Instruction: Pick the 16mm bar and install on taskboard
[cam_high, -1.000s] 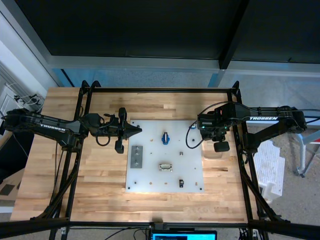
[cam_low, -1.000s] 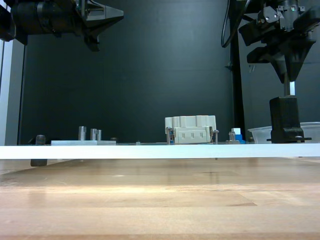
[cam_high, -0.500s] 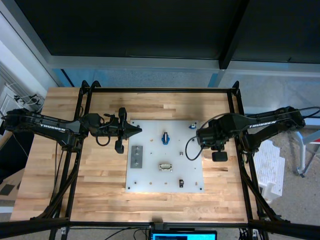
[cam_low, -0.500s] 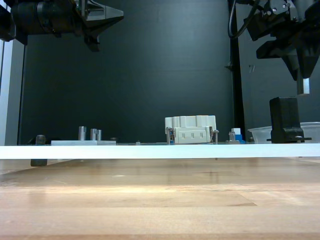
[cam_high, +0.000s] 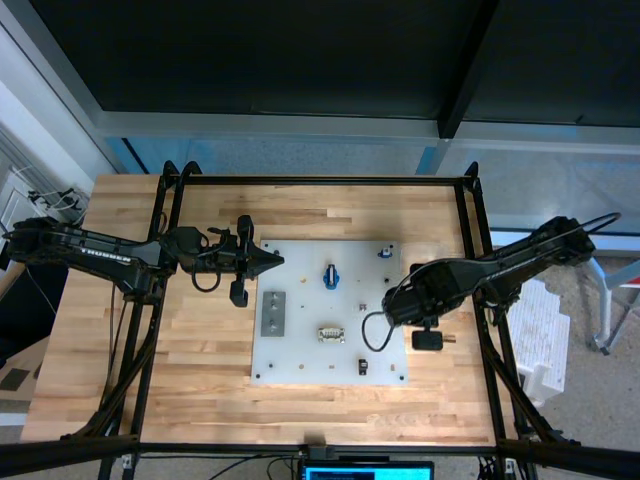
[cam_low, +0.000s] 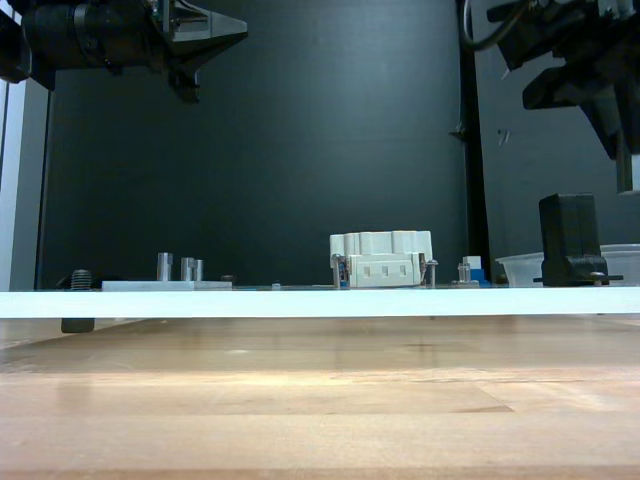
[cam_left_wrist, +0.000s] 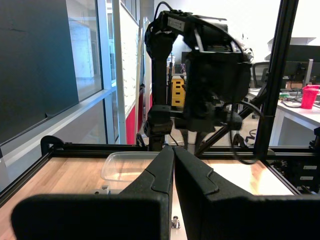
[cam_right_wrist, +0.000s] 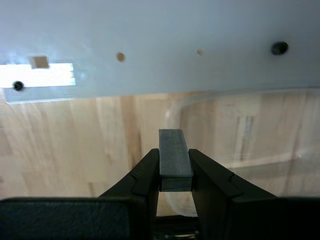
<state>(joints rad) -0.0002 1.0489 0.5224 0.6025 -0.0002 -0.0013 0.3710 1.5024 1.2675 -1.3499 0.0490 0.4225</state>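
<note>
1. Clamped between the fingers of the right gripper (cam_right_wrist: 175, 161): the 16mm bar (cam_right_wrist: 175, 155), a dull grey piece standing out past the fingertips, fingers closed only to the bar's width.
2. Held up in the air, well above the taskboard (cam_high: 300, 350). Below it in the right wrist view: the board's white edge, bare wood of the table (cam_right_wrist: 65, 145) and the rim of a clear tub (cam_right_wrist: 240, 135).
3. Compared with a second ago, carried toward the near edge of the table: in the high view the right gripper (cam_high: 398, 308) is now beside the board's right edge, farther down it than before.
4. In the low view, shifted rightward too: previously straight above the black fitting (cam_low: 570, 240), now off to its right at the frame's margin, with the 16mm bar (cam_low: 628, 172) slightly higher.
5. No change at the left gripper (cam_left_wrist: 173, 150): fingers pressed together on nothing, parked high over the board's far left corner, level with the table.
6. Nothing moved on the taskboard; beige connector (cam_low: 382, 258) as before.
</note>
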